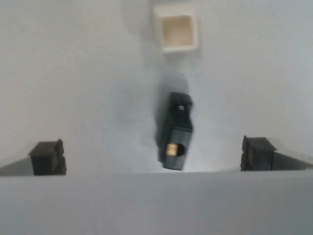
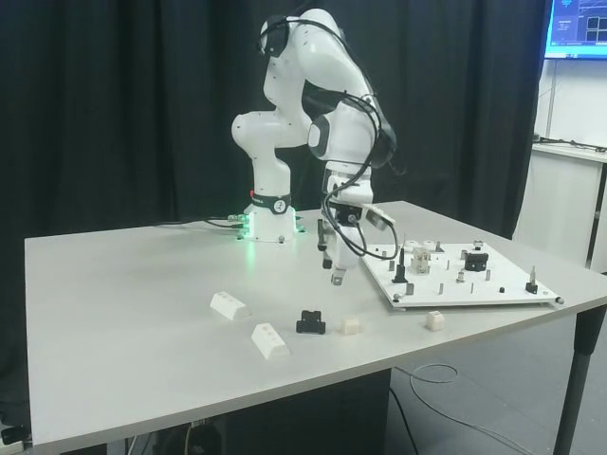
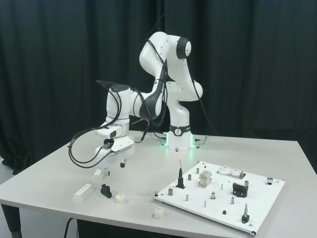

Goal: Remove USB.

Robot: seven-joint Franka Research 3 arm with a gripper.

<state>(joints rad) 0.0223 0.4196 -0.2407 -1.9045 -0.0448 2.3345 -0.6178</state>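
The black USB plug [image 1: 175,131] lies loose on the grey table, also seen near the front edge in the room views [image 2: 309,324] [image 3: 105,191]. My gripper [image 1: 152,155] hangs a short way above it, open, with nothing between the black fingertips [image 1: 47,157]. The plug sits about midway between the two fingers, apart from both. In the room views the gripper [image 2: 332,263] [image 3: 115,167] points down over the table, beside the white board [image 2: 474,284].
A small white cube [image 1: 176,28] [image 2: 351,326] lies just past the plug. Two long white blocks [image 2: 230,305] [image 2: 270,340] and another cube [image 2: 435,319] lie near the front edge. The white board [image 3: 223,198] carries several small parts and pegs.
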